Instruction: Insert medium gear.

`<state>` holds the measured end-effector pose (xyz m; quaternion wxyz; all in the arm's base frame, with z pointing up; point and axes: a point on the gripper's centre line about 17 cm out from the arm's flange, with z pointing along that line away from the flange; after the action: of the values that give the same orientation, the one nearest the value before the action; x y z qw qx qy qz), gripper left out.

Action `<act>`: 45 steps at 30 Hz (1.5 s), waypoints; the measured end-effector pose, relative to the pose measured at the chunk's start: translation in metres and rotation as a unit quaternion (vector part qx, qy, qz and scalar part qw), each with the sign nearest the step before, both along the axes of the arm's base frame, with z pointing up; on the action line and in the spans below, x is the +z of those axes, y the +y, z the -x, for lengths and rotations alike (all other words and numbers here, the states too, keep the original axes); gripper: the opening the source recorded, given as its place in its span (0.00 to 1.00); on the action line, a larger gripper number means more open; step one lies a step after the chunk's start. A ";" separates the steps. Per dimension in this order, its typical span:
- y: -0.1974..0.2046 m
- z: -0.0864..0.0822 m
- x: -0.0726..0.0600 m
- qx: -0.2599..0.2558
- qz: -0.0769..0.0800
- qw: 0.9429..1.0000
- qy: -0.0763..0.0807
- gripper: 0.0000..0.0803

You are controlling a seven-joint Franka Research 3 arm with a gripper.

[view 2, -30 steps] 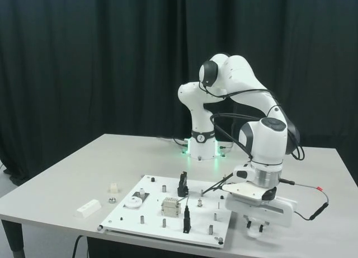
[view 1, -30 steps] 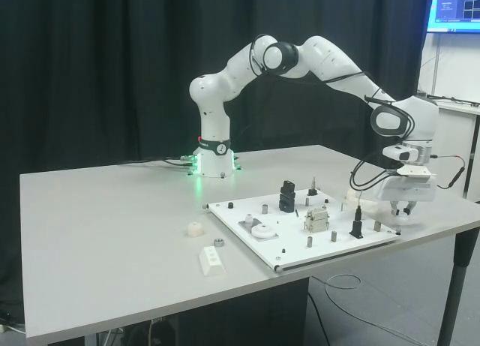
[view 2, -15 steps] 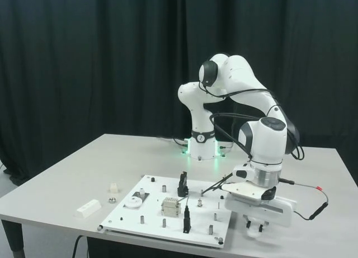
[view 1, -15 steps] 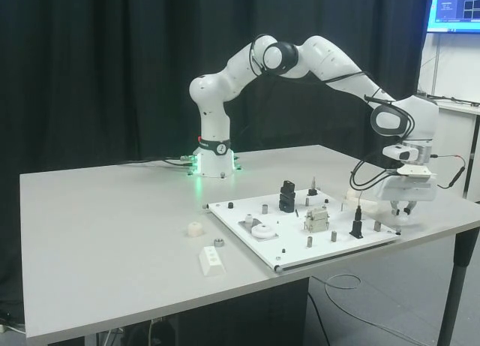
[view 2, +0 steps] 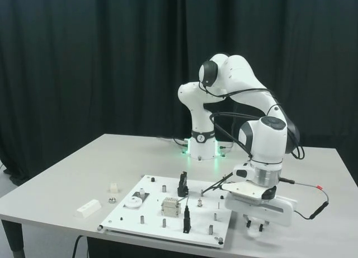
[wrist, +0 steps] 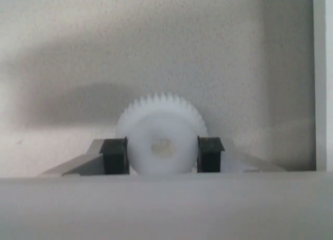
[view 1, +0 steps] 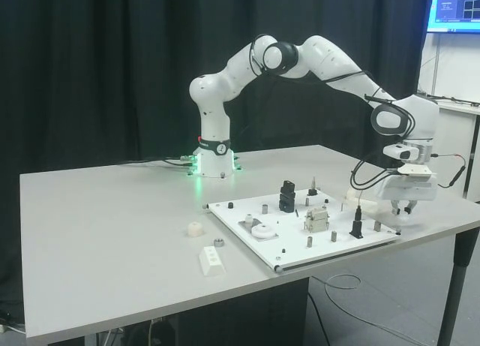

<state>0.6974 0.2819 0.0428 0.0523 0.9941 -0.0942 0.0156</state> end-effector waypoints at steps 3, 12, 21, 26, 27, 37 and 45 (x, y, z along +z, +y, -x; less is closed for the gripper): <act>0.000 0.000 0.001 0.000 0.000 1.000 0.000 0.35; 0.001 0.000 0.007 0.000 0.001 1.000 0.003 0.35; -0.001 -0.002 0.032 0.016 0.009 1.000 0.014 0.35; -0.012 -0.005 0.052 0.030 0.020 0.999 0.023 0.35; -0.015 -0.006 0.056 0.032 0.022 0.999 0.024 0.35; -0.059 -0.005 0.104 0.046 0.054 0.996 0.050 0.35; -0.100 0.002 0.140 0.079 0.066 0.991 0.080 0.35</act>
<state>0.6953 0.1821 0.1831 0.1238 0.9908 -0.0093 -0.0539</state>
